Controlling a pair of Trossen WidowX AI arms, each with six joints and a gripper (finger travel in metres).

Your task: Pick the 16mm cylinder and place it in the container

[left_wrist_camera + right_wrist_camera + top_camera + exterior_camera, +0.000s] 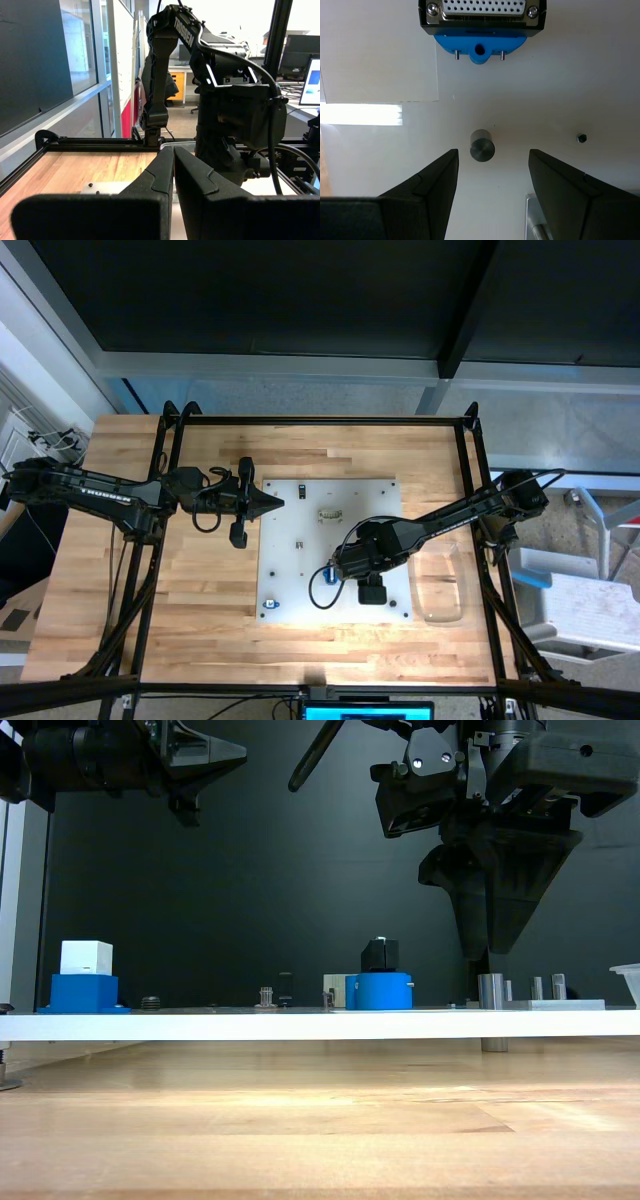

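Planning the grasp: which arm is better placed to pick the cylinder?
Right. The right gripper hovers, jaws open, straight above the cylinder; the left gripper, jaws shut, hangs high at the board's left edge.

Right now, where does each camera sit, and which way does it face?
High: above the table's near edge, looking down on both arms and white board.
Low: table-top height, looking level; left claw up high, right claw over the 16mm cylinder.
Left wrist: on the left arm, looking along its shut claw at the right arm.
Right wrist: looking straight down; open claw frames the cylinder.
Shared: low and right wrist both show it.
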